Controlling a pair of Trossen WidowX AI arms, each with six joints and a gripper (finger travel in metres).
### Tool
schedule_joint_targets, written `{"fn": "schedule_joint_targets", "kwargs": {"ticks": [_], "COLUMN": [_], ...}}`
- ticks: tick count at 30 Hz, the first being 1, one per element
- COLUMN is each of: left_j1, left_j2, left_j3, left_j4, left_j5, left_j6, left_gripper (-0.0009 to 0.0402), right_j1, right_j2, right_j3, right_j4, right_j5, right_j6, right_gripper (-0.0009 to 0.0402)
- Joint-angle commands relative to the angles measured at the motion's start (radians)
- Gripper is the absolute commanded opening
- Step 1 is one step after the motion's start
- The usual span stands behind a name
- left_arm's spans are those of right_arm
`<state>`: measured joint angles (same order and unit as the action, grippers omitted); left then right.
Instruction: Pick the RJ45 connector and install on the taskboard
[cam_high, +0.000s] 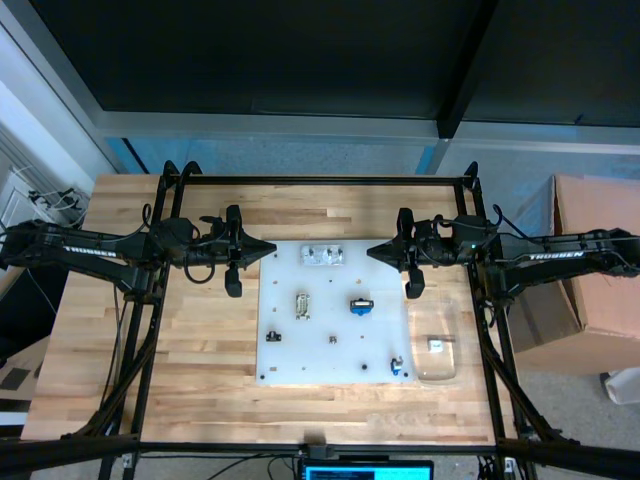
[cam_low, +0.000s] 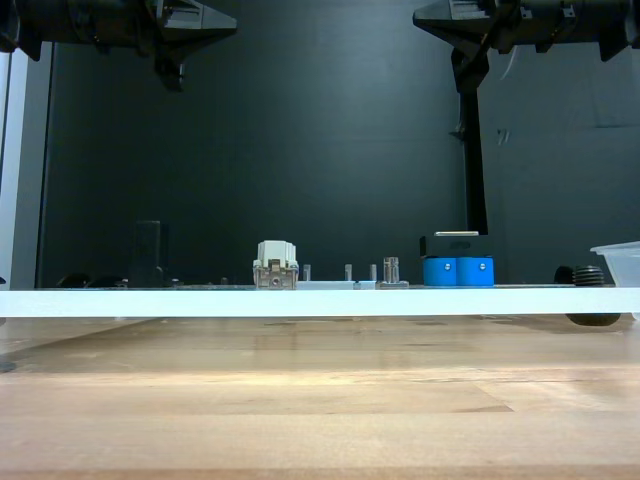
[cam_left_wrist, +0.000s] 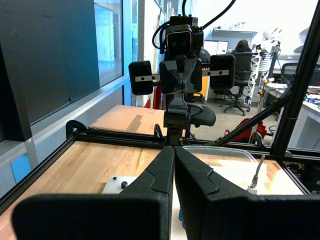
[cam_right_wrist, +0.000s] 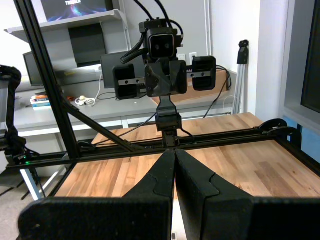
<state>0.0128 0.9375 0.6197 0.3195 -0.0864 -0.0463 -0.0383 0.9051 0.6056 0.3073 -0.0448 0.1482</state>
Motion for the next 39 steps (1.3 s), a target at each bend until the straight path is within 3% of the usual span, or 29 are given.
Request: {"fn": "schedule_joint_targets", "kwargs": {"ticks": [1, 39], "left_j1": [0.000, 0.000], "left_j2": [0.000, 0.000], "left_j3": [0.000, 0.000], "left_j4": [0.000, 0.000], "left_j5": [0.000, 0.000], "left_j6": [0.000, 0.000], "left_gripper": [0.0000, 0.0000], "right_j1": [0.001, 0.002], "right_j2": [0.000, 0.000], "right_j3": [0.001, 0.001], "right_j4": [0.000, -0.019], "right_j5": [0.000, 0.000], "right_j6": [0.000, 0.000], "right_gripper": [0.0000, 0.0000]}}
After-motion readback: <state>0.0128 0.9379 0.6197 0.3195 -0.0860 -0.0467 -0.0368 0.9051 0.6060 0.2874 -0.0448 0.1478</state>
